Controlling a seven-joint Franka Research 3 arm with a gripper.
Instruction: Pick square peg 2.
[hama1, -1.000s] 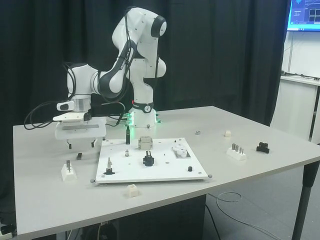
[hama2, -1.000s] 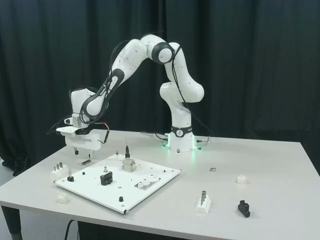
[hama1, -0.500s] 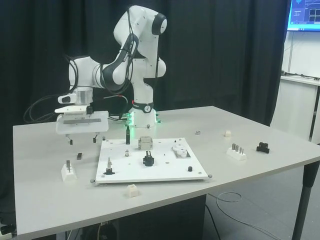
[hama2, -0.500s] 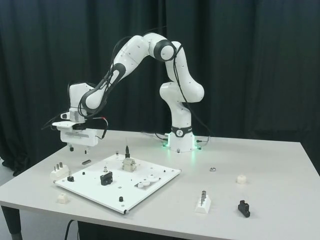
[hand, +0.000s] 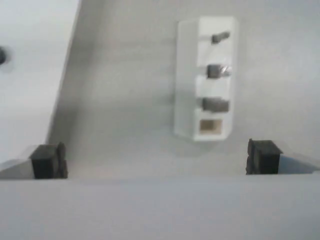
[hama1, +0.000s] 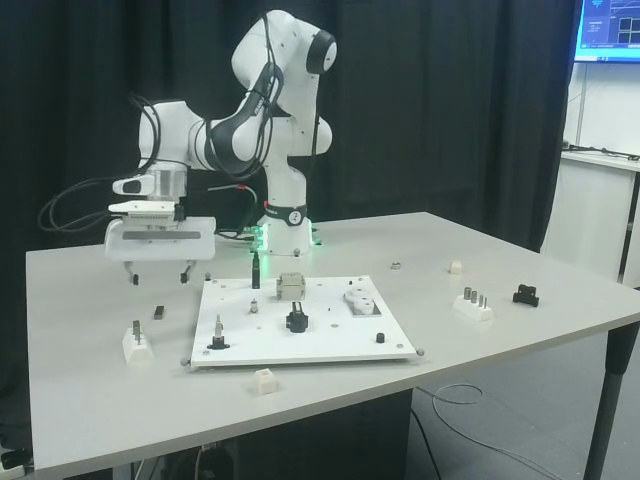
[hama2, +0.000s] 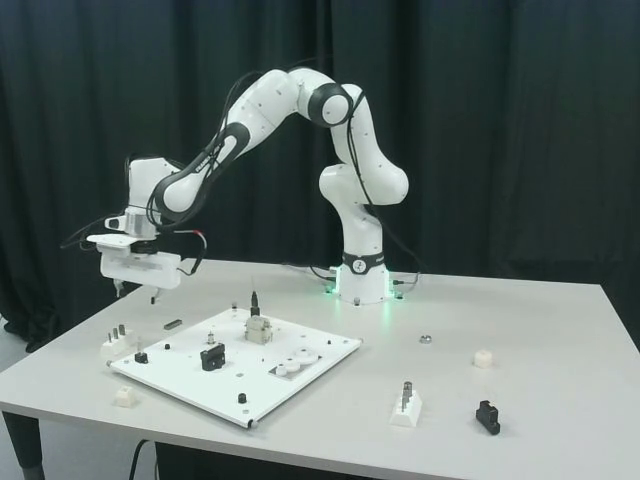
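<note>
- A small white cube (hama1: 264, 380) sits nearest the front edge of the grey tabletop (hama1: 90, 400), just in front of the flat white square board (hama1: 330, 335).
- To the board's side stands the small white rectangular peg holder (hama1: 137, 346); in the wrist view the same holder (hand: 204, 80) shows three dark pegs in a row and one vacant square socket at its end.
- Which of those is square peg 2 (hand: 216, 71) cannot be told for sure; the middle peg is marked here, seated upright in the holder.
- A short black bar (hama1: 158, 312) lies on the tabletop beyond the holder.
- The white arm's hand (hama1: 157, 277) hangs in the air above that area, well clear of the holder, its two black-tipped fingers (hand: 47, 161) spread wide and grasping nothing.
- Farther across the tabletop stand a second white peg holder (hama1: 472, 304) and a small black block (hama1: 526, 295).
- The arm's base (hama1: 284, 232), lit green at the foot, stands at the back.
</note>
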